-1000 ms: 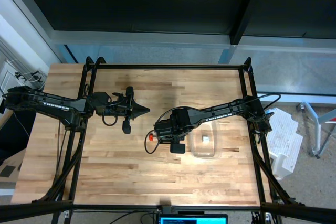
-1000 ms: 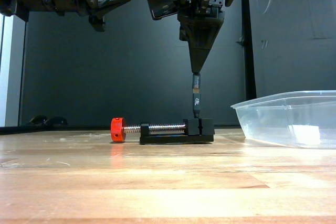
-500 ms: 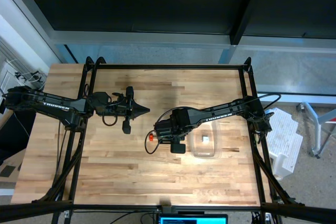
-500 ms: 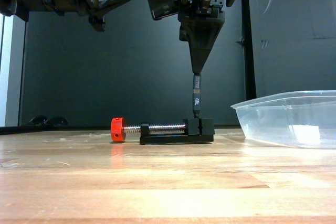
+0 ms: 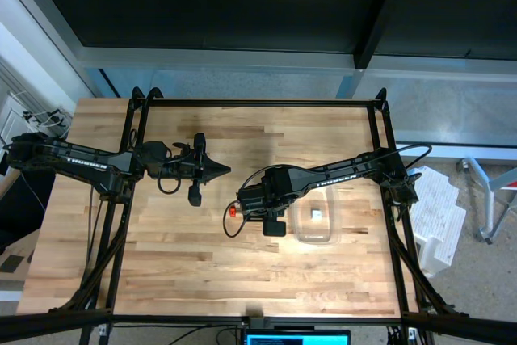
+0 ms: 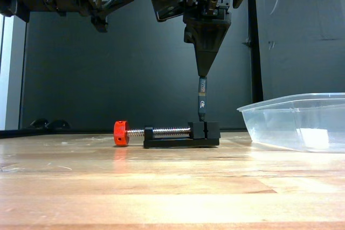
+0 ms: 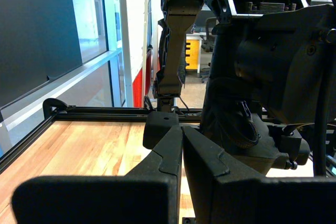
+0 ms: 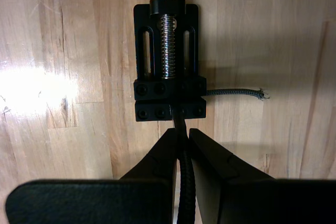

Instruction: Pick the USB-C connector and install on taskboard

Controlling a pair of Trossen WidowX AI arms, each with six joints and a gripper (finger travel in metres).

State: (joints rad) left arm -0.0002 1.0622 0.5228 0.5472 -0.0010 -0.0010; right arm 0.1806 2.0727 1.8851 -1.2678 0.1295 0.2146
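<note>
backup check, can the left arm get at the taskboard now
Probably not: the right tool, shut on the USB-C connector, hangs right over the taskboard; the left tool sits shut, raised off to the side.

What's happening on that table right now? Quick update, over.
Right gripper shut on plug, upright, tip at black fixture. Left gripper shut, parked aloft, away. Nothing blocking.

The right jaws, clamped on the upright USB-C connector [image 6: 201,99], block the space above the taskboard [image 6: 207,131], the clear tray [image 6: 291,125] walls off its right side, and the left jaws hang high and well apart over bare counter [image 6: 108,187].
</note>
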